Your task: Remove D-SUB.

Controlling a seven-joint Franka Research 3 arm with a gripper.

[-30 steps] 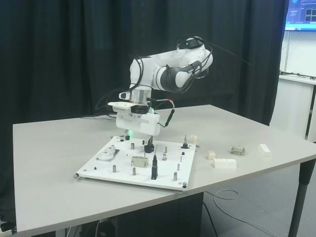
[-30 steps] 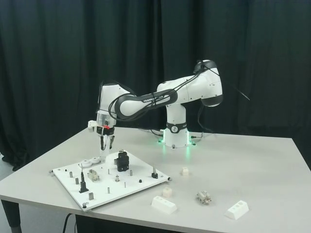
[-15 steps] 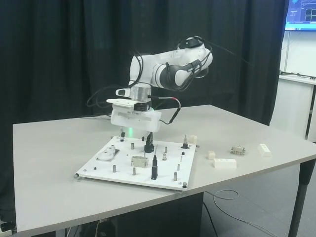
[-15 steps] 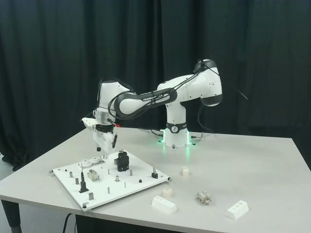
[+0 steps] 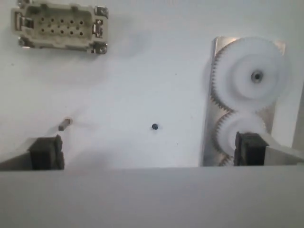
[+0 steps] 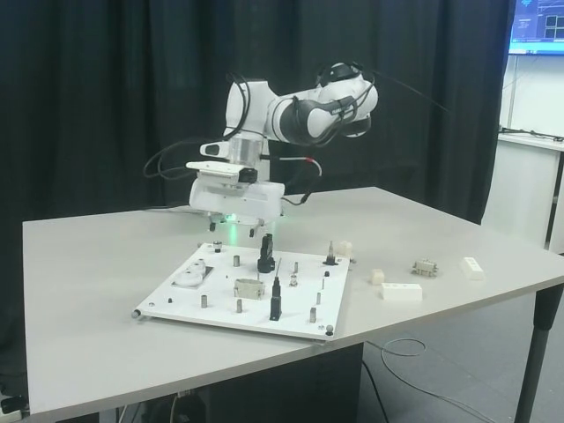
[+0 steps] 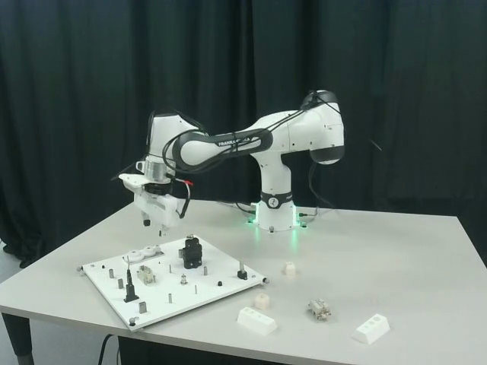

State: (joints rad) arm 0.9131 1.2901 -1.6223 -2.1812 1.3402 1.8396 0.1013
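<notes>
Since a second ago the white arm's gripper (image 6: pixel 232 231), fingers spread and holding nothing, has risen clear of the flat white square board (image 6: pixel 181 304), where the grey rectangular multi-pin D-SUB connector (image 5: pixel 59 26) sits just beside the paired white toothed gears (image 5: pixel 249 95); its forearm lettering cannot be read.

You see a white arm (image 7: pixel 251 144) with black joint bands, lit green at its base (image 7: pixel 274 222). The board (image 6: pixel 248 293) is white on a grey table (image 6: pixel 88 291); the curtain (image 6: pixel 106 88) behind is black. White toothed gears (image 5: pixel 254 76) fill the wrist view's right side.
</notes>
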